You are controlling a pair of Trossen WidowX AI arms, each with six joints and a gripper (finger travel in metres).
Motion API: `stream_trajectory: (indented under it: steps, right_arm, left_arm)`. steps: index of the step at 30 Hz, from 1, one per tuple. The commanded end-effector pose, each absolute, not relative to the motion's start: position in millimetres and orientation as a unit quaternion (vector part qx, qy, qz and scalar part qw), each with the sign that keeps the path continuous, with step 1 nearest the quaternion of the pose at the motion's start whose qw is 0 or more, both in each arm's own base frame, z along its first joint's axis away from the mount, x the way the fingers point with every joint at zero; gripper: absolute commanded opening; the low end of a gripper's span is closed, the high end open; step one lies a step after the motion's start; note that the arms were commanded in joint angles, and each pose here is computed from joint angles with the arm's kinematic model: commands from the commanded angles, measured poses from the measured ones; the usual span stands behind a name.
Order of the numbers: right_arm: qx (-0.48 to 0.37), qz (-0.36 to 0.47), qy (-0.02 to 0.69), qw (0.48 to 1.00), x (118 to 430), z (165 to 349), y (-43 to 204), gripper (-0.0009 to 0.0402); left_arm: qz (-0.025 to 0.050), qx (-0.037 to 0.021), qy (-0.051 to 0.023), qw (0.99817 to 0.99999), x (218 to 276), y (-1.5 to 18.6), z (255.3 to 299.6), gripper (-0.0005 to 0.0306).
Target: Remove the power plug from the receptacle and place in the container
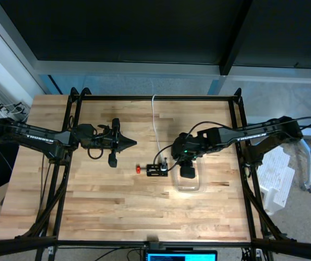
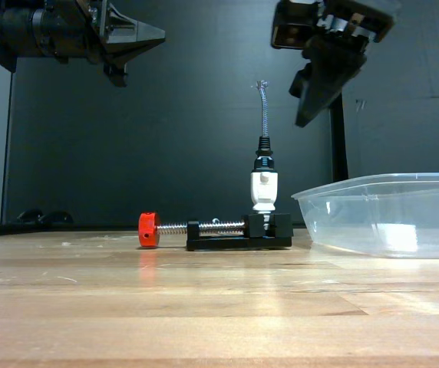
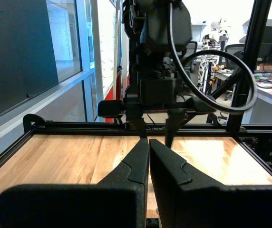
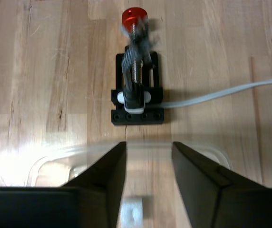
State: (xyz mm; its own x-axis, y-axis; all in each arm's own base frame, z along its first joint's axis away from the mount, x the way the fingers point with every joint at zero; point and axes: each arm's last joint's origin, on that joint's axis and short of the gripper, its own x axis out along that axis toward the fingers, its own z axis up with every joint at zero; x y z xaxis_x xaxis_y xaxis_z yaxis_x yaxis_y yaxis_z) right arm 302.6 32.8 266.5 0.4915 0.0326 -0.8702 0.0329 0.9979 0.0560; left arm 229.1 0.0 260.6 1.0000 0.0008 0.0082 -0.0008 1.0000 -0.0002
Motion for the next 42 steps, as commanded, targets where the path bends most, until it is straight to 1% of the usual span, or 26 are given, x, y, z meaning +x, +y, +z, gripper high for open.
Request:
stream_trajectory:
  steps: [1, 4, 7, 15, 21, 23, 28, 37, 42]
  right_arm:
    - [0.038, -0.011, 0.514, 0.857, 314, 261.0, 35, 0.0189]
    - [0.037, -0.012, 0.522, 0.852, 324, 256.2, 37, 0.0219]
    - [0.037, -0.013, 0.526, 0.849, 332, 252.3, 38, 0.0235]
    - [0.032, -0.011, 0.54, 0.841, 353, 239.9, 43, 0.0236]
    - [0.028, -0.009, 0.554, 0.832, 360, 225.8, 46, 0.0236]
    - [0.027, -0.008, 0.554, 0.832, 361, 225.0, 47, 0.0234]
    - [0.026, -0.007, 0.554, 0.832, 363, 220.4, 48, 0.021]
    - [0.026, -0.006, 0.55, 0.835, 364, 221.5, 49, 0.0135]
    - [0.026, -0.005, 0.546, 0.838, 365, 221.9, 49, 0.01]
  left_arm:
    - [0.0006, -0.0001, -0.0039, 0.99999, 229.2, 0.1, 260.5, 0.0]
    - [0.0004, -0.0001, -0.0039, 0.99999, 229.2, 0.0, 260.5, 0.0]
    - [0.0006, -0.0001, -0.0039, 0.99999, 229.2, 0.1, 260.5, 0.0]
    - [0.0002, -0.0001, -0.0041, 0.99999, 229.2, 0.0, 260.5, 0.0]
    - [0.0002, -0.0001, -0.0039, 0.99999, 229.2, 0.0, 260.5, 0.0]
    - [0.0006, -0.0001, -0.0041, 0.99999, 229.2, 0.1, 260.5, 0.0]
    - [0.0002, -0.0001, -0.0039, 0.99999, 229.2, 0.0, 260.5, 0.0]
    - [0.0006, -0.0001, -0.0041, 0.99999, 229.2, 0.1, 260.5, 0.0]
    - [0.0004, -0.0001, -0.0039, 0.99999, 229.2, 0.1, 260.5, 0.0]
